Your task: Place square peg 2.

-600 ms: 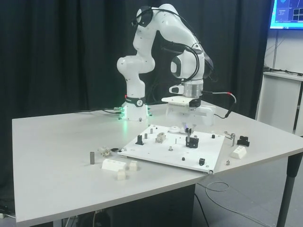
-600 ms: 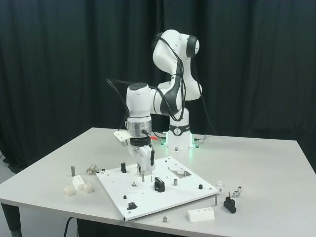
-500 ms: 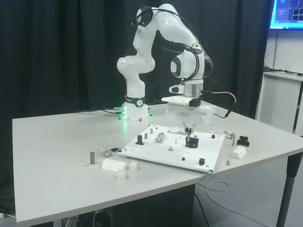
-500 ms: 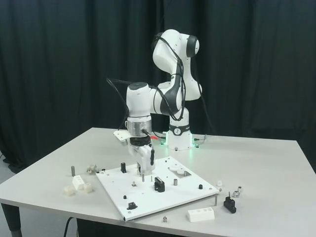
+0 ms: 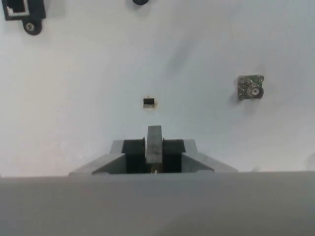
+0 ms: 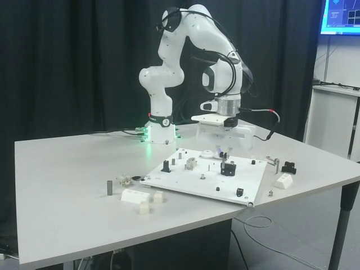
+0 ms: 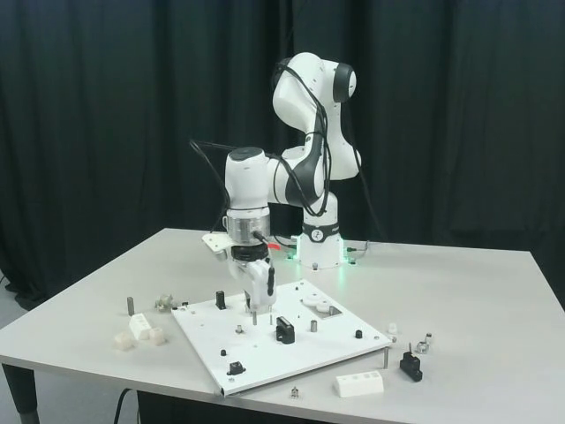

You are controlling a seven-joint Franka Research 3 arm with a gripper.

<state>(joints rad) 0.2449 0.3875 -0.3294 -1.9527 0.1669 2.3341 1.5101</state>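
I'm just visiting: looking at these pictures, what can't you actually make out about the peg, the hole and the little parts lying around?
- Square peg: its top end is hidden in the wrist view by the gripper and the grey housing.
- Square hole: its depth is not visible in the wrist view, and it is too small to find in either room view.
- Black connector: cut off by the wrist picture's edge.
- Small parts on the table: too small to identify in the first room view.

Bare board (image 5: 88,113) all around square hole (image 5: 149,102); nearest obstacles well apart: screwed connector (image 5: 250,87), black socket (image 5: 23,11) at far corner.
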